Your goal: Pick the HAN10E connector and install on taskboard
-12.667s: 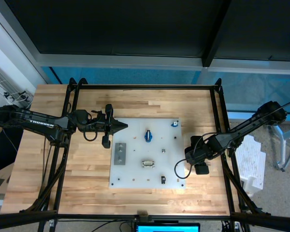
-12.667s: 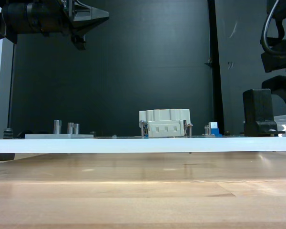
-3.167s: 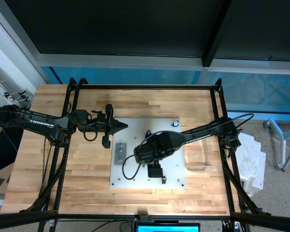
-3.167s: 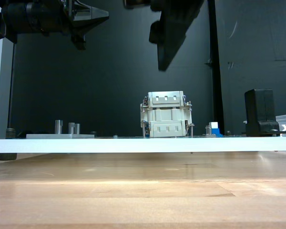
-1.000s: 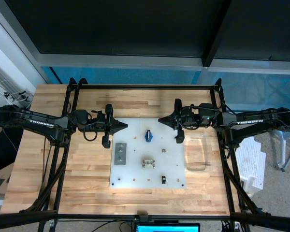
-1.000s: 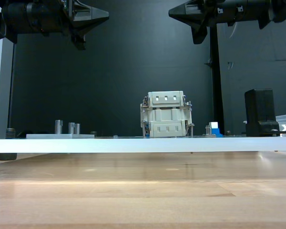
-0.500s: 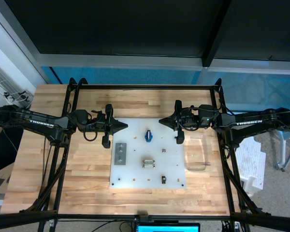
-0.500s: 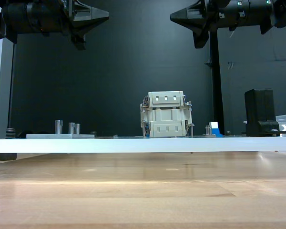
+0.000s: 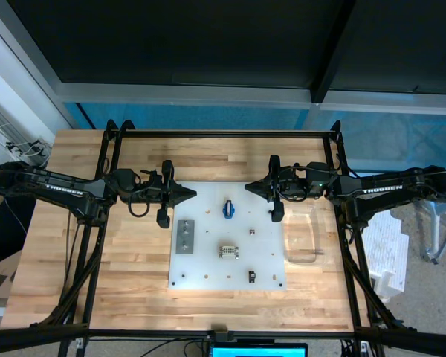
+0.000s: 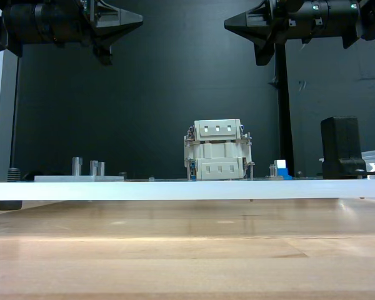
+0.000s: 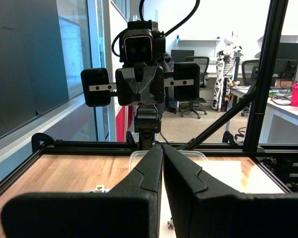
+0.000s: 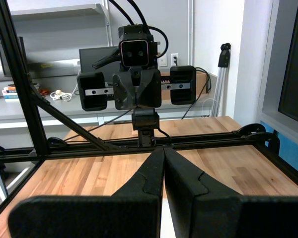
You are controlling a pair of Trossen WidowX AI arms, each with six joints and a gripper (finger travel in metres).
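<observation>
Connector (image 10: 217, 150) below left gripper (image 10: 139, 23), right gripper (image 10: 227, 25)

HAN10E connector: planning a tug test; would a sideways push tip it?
Probably stiff: the HAN10E connector looks blocky, moulded. Likely hard to tip, seated squarely on the taskboard. Left gripper and right gripper hang shut above its far edge.

Matt white taskboard (image 9: 202, 256) on a glossy wooden table (image 9: 134, 282); HAN10E connector (image 9: 227, 253) of beige plastic.
</observation>
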